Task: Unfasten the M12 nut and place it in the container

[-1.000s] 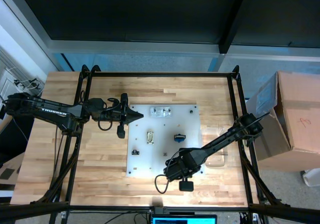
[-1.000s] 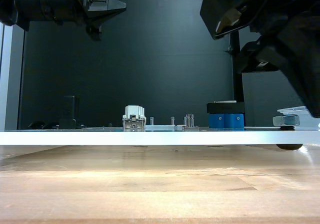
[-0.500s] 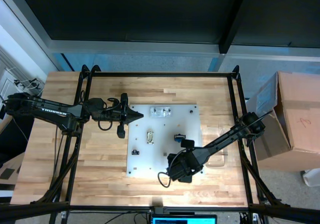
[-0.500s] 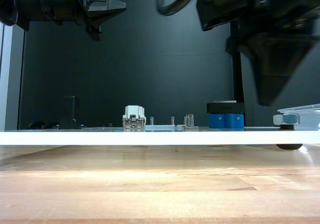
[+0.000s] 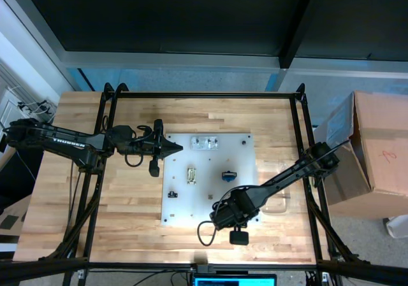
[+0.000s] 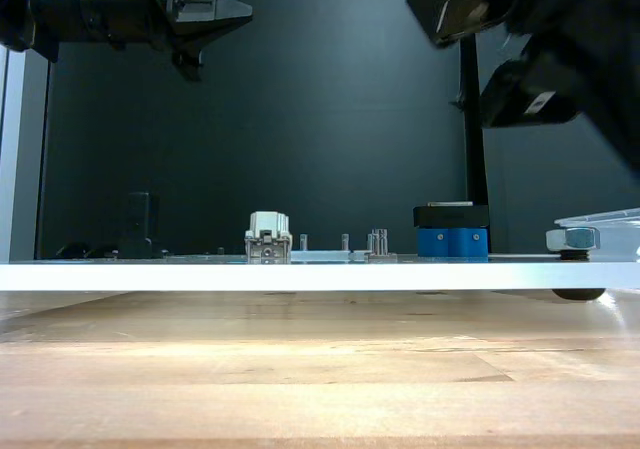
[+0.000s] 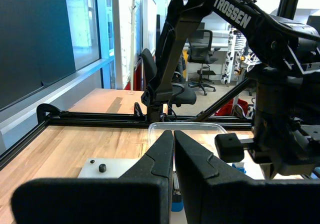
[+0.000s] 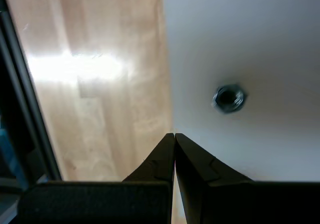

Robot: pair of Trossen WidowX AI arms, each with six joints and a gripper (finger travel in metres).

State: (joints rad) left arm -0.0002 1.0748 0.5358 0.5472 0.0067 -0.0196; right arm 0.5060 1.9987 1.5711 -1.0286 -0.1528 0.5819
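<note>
The small silver nut (image 6: 572, 239) sits on its stud at the board's near right edge, low on the threads. In the right wrist view the nut (image 8: 229, 97) lies on the white board (image 8: 260, 44), apart from my right gripper (image 8: 175, 135), which is shut on nothing. That gripper (image 5: 221, 218) hovers over the board's near edge, and the arm hides the nut in the high view. The clear container (image 5: 275, 200) stands just right of the board. My left gripper (image 5: 176, 148) is shut and hangs high over the board's left edge.
The board (image 5: 185, 213) also carries a white connector (image 5: 190, 174), a blue block (image 5: 227, 176) and a clear fixture (image 5: 205, 144). A black frame (image 5: 299, 127) rings the table. A cardboard box (image 5: 373, 152) stands beyond the right edge.
The right wrist has rolled back around. Its fingers, which pointed down beside the nut half a second ago, are out of the low view now. The nut stays on its stud. The left arm is still.
</note>
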